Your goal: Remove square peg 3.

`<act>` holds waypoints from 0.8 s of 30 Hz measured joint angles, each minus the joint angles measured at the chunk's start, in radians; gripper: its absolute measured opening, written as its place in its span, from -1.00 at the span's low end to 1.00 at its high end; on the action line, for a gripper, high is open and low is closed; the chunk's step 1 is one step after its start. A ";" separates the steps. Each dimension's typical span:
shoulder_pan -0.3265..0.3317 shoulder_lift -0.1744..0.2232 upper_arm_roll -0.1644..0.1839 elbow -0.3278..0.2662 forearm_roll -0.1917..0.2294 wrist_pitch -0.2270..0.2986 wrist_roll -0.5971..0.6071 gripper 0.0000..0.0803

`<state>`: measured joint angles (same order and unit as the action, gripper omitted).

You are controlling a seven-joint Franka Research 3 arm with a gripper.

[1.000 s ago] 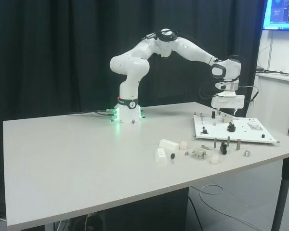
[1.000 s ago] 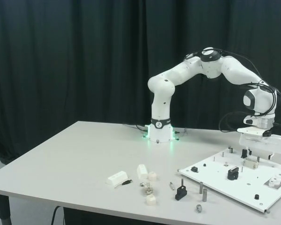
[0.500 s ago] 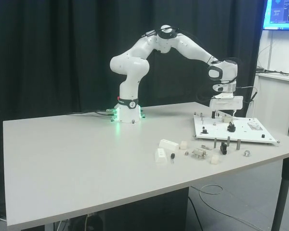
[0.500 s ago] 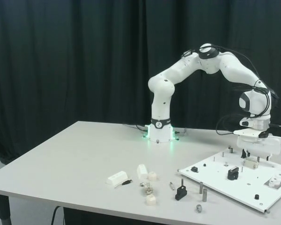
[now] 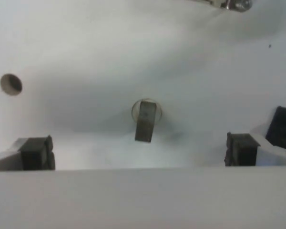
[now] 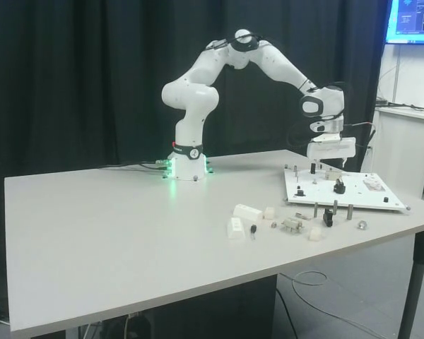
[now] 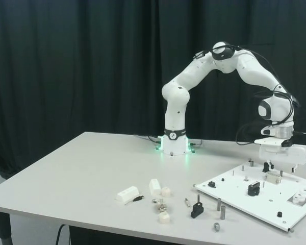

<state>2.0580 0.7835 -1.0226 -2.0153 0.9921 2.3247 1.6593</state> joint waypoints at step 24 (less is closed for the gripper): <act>-0.042 -0.052 0.083 -0.001 -0.183 0.064 0.208 0.99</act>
